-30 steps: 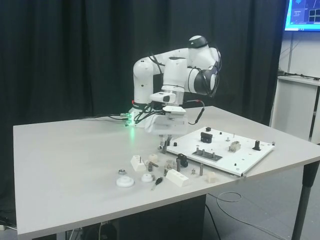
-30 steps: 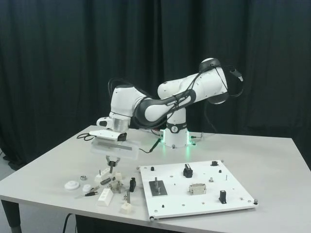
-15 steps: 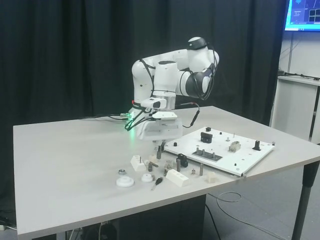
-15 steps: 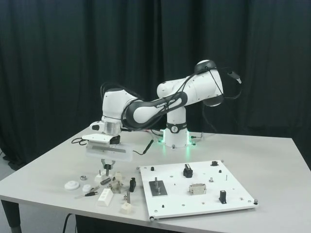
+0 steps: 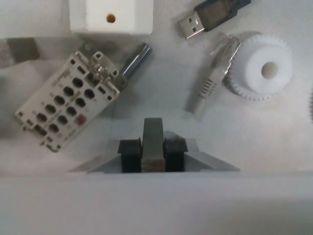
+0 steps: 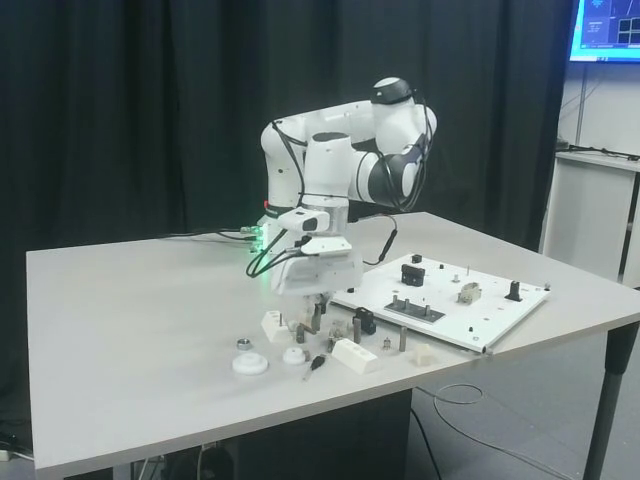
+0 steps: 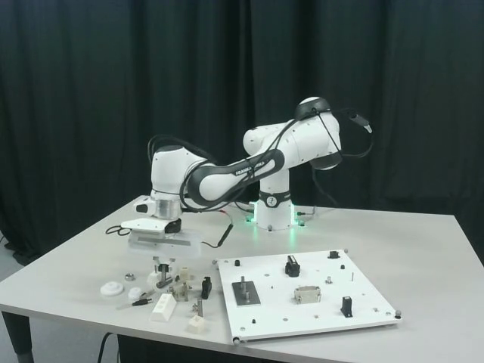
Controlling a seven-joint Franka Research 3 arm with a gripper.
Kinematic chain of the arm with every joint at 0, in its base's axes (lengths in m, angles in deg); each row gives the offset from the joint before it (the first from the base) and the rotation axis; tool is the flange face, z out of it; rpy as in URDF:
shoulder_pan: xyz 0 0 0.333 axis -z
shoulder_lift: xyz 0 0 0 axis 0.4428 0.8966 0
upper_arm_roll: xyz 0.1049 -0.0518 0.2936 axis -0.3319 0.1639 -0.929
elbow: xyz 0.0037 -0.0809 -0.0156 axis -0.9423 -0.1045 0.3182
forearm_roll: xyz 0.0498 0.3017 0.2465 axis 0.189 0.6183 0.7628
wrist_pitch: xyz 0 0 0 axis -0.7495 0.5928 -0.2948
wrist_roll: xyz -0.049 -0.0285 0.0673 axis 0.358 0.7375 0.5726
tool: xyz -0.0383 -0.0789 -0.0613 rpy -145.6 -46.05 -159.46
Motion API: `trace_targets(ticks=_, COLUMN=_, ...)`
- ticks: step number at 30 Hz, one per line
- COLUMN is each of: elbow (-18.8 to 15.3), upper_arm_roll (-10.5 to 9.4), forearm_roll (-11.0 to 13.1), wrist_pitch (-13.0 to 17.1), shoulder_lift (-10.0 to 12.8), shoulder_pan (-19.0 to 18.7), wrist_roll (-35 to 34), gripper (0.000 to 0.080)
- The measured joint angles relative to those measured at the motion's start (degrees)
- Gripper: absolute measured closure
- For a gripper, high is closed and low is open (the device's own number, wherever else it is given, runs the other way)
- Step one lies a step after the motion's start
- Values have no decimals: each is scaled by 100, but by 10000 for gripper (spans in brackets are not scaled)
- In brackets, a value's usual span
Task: Place square peg 4.
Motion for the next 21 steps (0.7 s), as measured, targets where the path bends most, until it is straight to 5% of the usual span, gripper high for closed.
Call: trace_targets(ticks=21, elbow=247, upper_arm_roll=-248, forearm_roll=-6, wrist_pitch=-202, shoulder_lift=54, shoulder_pan=338, wrist_roll=176, gripper=706)
